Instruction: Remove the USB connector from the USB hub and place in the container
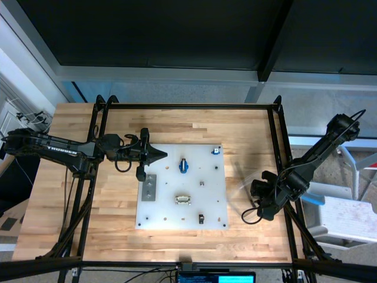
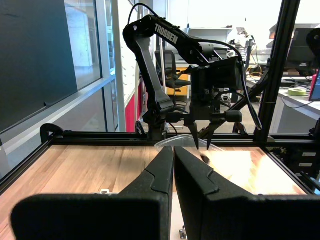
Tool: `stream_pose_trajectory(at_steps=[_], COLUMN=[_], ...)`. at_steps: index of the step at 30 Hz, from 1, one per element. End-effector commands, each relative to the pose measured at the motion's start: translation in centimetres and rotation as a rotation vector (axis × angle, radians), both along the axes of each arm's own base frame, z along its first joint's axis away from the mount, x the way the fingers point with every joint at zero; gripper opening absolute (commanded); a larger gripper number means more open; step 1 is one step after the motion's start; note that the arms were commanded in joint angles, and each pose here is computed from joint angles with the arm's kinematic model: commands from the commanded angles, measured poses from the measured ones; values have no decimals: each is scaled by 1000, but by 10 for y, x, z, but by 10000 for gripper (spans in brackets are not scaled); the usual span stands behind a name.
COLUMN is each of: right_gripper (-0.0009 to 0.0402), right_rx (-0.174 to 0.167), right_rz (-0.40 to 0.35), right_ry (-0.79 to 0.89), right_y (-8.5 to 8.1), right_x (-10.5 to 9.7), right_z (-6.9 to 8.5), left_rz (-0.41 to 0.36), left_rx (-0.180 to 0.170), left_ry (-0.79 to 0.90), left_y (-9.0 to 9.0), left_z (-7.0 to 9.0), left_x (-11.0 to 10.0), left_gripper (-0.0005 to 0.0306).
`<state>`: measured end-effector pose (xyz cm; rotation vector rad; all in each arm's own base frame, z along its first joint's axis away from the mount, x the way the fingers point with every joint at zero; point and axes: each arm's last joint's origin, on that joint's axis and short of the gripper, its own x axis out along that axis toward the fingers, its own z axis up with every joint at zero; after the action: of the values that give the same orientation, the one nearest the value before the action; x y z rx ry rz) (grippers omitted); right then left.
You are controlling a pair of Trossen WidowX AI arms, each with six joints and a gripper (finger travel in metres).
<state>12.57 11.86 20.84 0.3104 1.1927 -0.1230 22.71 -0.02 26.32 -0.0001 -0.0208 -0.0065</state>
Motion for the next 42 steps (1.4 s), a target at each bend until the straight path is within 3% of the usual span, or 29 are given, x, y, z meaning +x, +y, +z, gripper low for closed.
stream_pose_trajectory(at_steps=[1, 8, 42], right_gripper=[146, 171, 165], right_rx=[4, 7, 7], right_rz=[-11, -18, -19], right_ry=[1, 1, 1], right_y=[0, 0, 0], right_x=[0, 0, 0], right_z=[0, 0, 0], left_rz=[0, 0, 0], left_rx=[0, 0, 0], left_ry=[0, 0, 0], left_y=[0, 0, 0], left_z=[0, 0, 0], left_x=[0, 0, 0], left_gripper=[1, 1, 1])
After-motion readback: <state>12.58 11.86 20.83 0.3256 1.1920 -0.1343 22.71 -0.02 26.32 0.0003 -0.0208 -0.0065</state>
